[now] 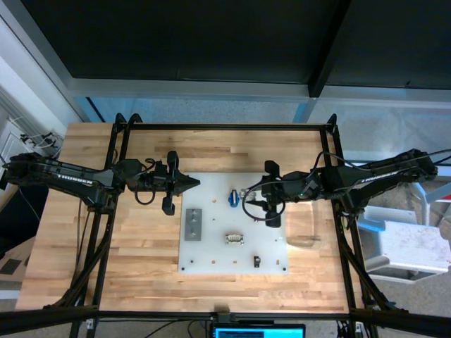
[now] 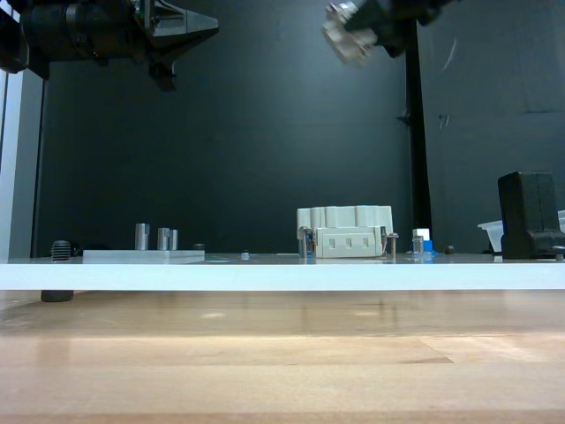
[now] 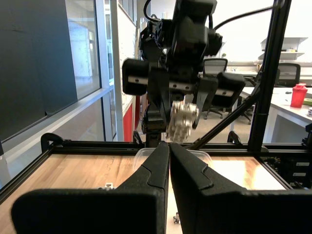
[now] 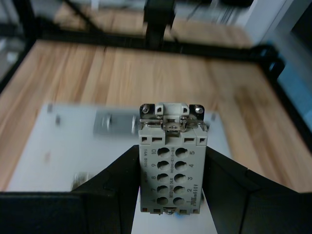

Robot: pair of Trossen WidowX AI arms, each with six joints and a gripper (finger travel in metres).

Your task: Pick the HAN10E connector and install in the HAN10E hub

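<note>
My right gripper (image 1: 252, 194) hangs high over the white board's far middle, shut on the HAN10E connector (image 1: 246, 191). In the right wrist view the connector (image 4: 171, 161) is a grey-silver insert with numbered holes, clamped between the black fingers (image 4: 225, 178). From table height the connector (image 2: 346, 35) is well above the board. The HAN10E hub (image 1: 235, 240) is a cream-beige socket (image 2: 346, 231) standing on the board, nearer than the connector. My left gripper (image 1: 187, 182) hovers at the board's far left edge, shut and holding nothing, with its fingers (image 3: 161, 168) pressed together.
The white board (image 1: 211, 260) carries a grey metal block (image 1: 193, 224) with two holes at its left. A blue upright part (image 1: 233, 198) stands just below the right gripper. A small black part (image 1: 257, 261) sits near the front. A clear plastic tray (image 1: 303, 229) lies right of the board.
</note>
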